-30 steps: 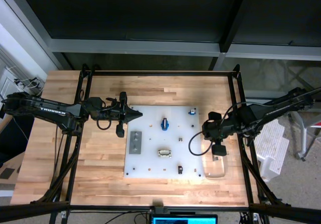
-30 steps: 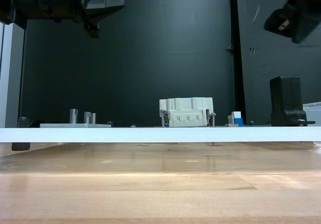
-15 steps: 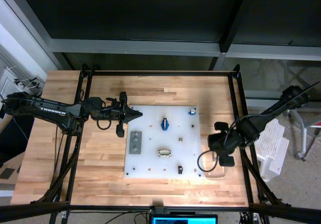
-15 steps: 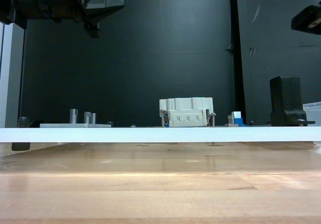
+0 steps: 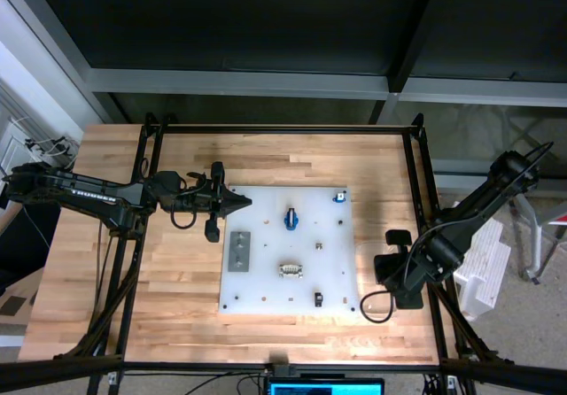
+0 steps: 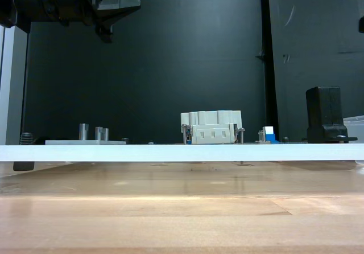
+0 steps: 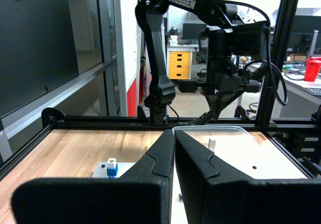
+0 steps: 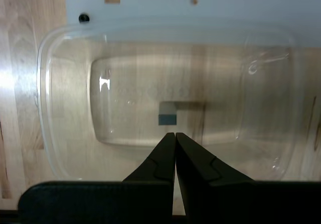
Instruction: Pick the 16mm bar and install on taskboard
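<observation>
The 16mm bar (image 8: 168,114) is a small dark grey piece on the floor of a clear plastic tray (image 8: 60,98), just ahead of my right gripper (image 8: 175,134), which is shut and holds nothing. In the high view that gripper (image 5: 396,282) hangs over the table just right of the white taskboard (image 5: 266,209). My left gripper (image 5: 241,202) is shut and empty, held high over the board's far left edge. The left wrist view shows its closed fingers (image 7: 188,148) pointing across the board toward the tray (image 7: 210,130).
On the board are a grey metal block (image 5: 239,250), a blue part (image 5: 291,219), a pale connector (image 5: 290,272) and a black part (image 5: 319,300). A black frame (image 5: 415,200) borders the table. The low view shows the board's edge (image 6: 170,152) and the raised left gripper (image 6: 128,3).
My right arm has swung off the board's right side toward the near right and now hangs over the tray. It has left the low view. The left arm has not moved.
</observation>
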Controlling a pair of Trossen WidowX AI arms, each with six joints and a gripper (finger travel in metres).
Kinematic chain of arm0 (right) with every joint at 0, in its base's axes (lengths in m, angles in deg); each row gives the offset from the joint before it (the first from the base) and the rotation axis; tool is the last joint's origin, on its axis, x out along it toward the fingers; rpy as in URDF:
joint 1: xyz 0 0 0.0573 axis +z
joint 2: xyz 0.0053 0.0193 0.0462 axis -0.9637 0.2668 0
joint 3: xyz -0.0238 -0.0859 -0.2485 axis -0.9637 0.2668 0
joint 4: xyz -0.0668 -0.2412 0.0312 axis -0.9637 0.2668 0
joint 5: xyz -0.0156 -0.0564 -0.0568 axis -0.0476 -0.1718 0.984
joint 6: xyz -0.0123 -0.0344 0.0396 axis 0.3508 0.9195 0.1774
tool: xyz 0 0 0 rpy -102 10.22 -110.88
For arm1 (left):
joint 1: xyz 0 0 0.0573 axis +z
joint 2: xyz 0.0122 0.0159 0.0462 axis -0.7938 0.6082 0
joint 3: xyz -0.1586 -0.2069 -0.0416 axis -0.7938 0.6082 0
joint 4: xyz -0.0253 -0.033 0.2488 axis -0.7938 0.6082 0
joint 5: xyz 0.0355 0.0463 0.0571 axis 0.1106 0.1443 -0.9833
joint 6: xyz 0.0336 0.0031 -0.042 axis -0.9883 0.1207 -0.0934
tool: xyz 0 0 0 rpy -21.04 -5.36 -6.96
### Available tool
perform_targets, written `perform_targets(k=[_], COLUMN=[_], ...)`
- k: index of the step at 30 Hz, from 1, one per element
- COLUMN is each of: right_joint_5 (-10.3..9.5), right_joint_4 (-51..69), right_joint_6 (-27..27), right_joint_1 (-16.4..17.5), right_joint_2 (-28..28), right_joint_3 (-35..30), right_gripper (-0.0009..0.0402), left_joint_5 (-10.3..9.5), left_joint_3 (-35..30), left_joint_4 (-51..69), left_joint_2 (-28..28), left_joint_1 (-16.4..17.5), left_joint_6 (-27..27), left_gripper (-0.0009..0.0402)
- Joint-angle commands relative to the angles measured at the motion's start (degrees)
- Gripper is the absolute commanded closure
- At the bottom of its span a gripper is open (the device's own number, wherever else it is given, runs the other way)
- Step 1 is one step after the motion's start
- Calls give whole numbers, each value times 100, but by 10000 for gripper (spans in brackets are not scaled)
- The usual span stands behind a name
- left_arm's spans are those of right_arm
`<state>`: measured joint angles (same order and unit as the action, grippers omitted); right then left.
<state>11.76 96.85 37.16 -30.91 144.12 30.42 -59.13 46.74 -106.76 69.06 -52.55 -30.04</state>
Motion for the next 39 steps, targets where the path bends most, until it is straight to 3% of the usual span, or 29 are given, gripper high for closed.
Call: perform_targets(k=[1, 13, 19, 39], right_joint_5=[0, 219, 302, 302], right_joint_4=[-24, -42, -50, -623], right_joint_6=[-133, -157, -184, -125], right_joint_1=[44, 96, 125, 278], right_joint_2=[103, 310, 442, 728], right_joint_3=[13, 17, 24, 420], right_gripper=[389, 248, 200, 185], left_joint_5=[2, 2, 2, 2], left_joint_3=[-2, -2, -2, -2], left_joint_4=[-4, -2, -2, -2], left_joint_2=[0, -2, 0, 0], left_joint_1=[0, 2, 0, 0], left_joint_6=[0, 0, 0, 0], left_gripper=[393, 393, 393, 393])
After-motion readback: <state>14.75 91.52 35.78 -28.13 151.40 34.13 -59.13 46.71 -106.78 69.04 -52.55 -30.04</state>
